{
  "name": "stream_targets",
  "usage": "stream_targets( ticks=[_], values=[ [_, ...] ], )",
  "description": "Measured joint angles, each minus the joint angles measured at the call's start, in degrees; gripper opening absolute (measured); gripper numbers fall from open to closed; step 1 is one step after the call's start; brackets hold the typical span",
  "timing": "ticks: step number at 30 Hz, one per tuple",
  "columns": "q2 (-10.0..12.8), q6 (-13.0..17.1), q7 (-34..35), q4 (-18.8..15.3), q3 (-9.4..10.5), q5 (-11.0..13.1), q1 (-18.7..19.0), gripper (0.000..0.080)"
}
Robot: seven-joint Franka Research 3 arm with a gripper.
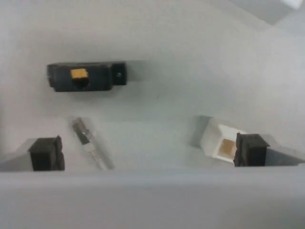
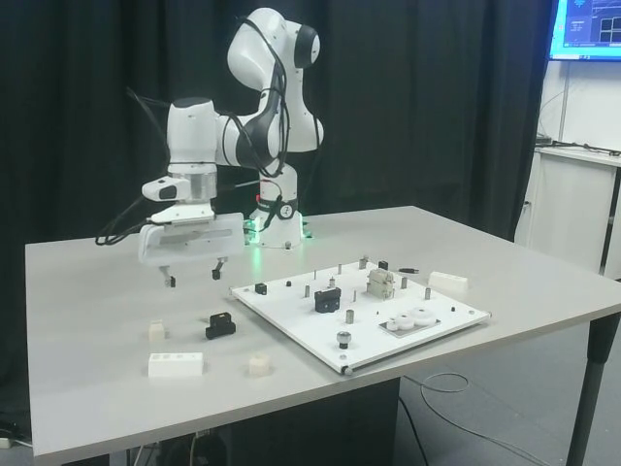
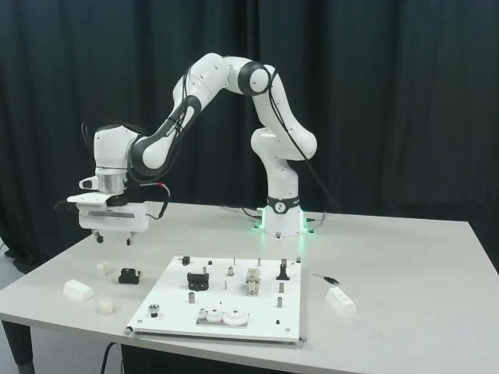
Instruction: Remove waterproof.
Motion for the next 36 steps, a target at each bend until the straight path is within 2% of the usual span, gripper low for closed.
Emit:
stream_targets(
  ticks=[6, 10, 14, 20, 28, 36],
  values=[
    [-0.03, -1.55, -0.84, 0.00, 0.04, 1.23, 0.60, 0.0800],
    [-0.12, -2.52, -0.74, -0.01, 0.06, 2.91, 1.33, 0.0800],
    [-0.36, -3.98, -0.22, -0.11, 0.06, 4.59, 2.28, 0.0800],
    [-1.18, -6.15, 1.59, -0.90, 0.06, 5.87, 4.10, 0.0800],
    [-3.62, -6.98, 5.12, -4.88, 0.06, 6.80, 7.30, 0.0800],
    [-7.73, -6.76, 8.36, -10.51, 0.06, 6.81, 11.08, 0.0800]
  ],
)
